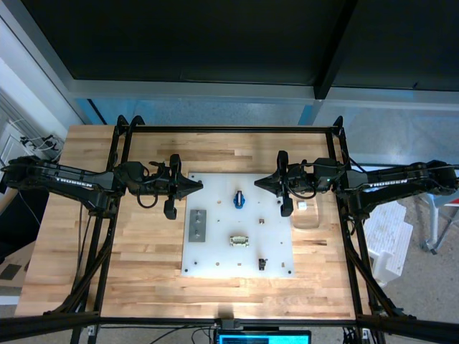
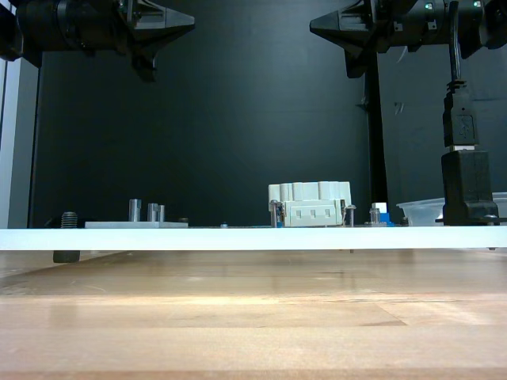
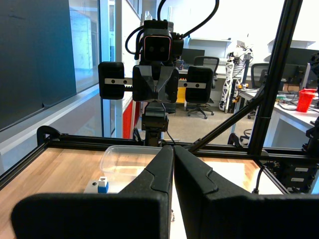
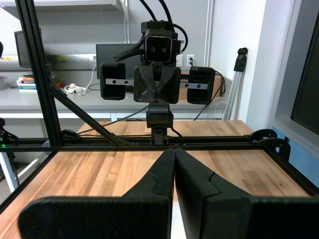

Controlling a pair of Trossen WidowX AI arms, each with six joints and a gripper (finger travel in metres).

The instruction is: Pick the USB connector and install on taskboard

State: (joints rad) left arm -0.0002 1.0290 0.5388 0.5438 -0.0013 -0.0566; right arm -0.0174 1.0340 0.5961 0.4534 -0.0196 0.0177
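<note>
The taskboard is a flat white square plate lying at the centre of the high view, its edges square to the frame. On it sit a grey metal block at centre left, a blue part toward the top and a silver multi-pin socket in the middle. The USB connector is black and stands upright at the board's lower right, plug seated in a black housing. The left gripper and right gripper, both closed, hang above the board's upper corners.

Bright even light, soft shadows — low view's tabletop blurred
</note>
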